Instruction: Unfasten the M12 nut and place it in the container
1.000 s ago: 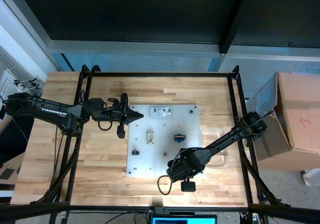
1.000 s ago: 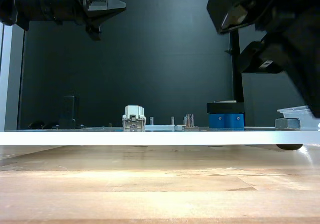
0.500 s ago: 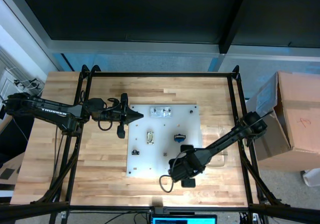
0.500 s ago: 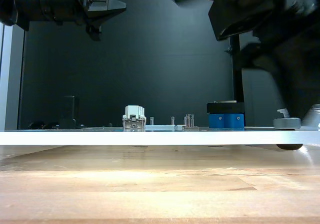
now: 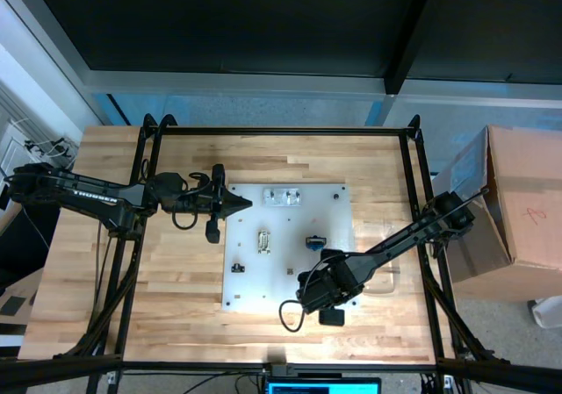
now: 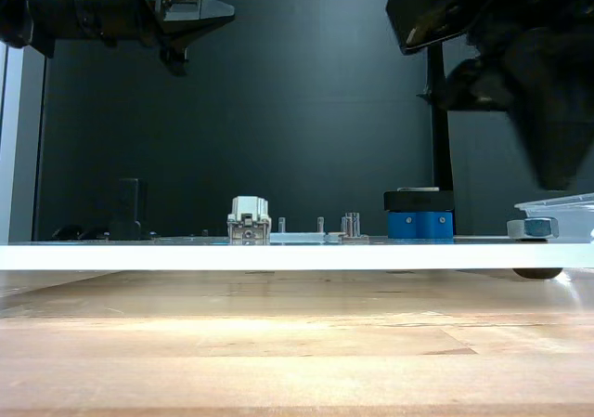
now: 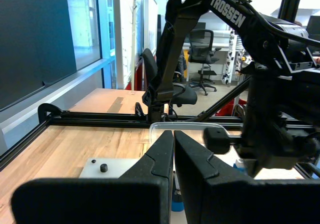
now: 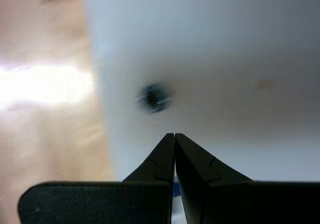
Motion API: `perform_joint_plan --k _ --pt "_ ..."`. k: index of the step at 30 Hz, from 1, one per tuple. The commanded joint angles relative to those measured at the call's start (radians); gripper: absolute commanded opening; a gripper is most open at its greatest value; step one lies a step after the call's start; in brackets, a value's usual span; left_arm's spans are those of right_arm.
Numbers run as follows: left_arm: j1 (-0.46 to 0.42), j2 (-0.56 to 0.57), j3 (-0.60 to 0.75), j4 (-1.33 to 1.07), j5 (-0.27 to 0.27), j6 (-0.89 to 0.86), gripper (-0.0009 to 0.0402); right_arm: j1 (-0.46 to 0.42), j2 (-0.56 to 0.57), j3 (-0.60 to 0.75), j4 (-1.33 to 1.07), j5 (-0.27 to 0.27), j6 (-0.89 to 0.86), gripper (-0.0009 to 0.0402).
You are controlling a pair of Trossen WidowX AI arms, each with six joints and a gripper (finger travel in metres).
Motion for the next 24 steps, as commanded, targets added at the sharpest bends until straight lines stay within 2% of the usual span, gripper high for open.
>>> perform_joint_plan --k 1,4,17,18,19,21,22,24 --pt "0.000 0.000 0.000 0.000 0.000 0.000 0.0000 0.000 0.002 0.001 0.045 -0.059 0.001 0.0000" --pt "0.000 0.000 0.000 0.000 0.000 0.000 0.0000 0.001 0.019 0.000 0.058 -0.024 0.000 0.0000" --pt "0.000 0.000 0.000 0.000 0.000 0.000 0.0000 0.002 0.060 -0.007 0.112 -0.021 -0.011 0.0000" --pt "0.000 0.000 0.000 0.000 0.000 0.000 0.0000 0.002 0.059 -0.007 0.103 -0.002 -0.012 0.0000" --pt "0.000 0.000 0.000 0.000 0.000 0.000 0.0000 0.002 0.058 -0.005 0.079 0.049 -0.009 0.0000" --pt "0.000 0.000 0.000 0.000 0.000 0.000 0.0000 0.002 0.050 0.010 -0.001 0.188 0.023 0.0000" --pt "0.000 0.000 0.000 0.000 0.000 0.000 0.0000 0.002 0.045 0.020 -0.037 0.233 0.036 0.0000" --pt "0.000 0.000 0.000 0.000 0.000 0.000 0.0000 0.003 0.038 0.038 -0.075 0.267 0.046 0.0000"
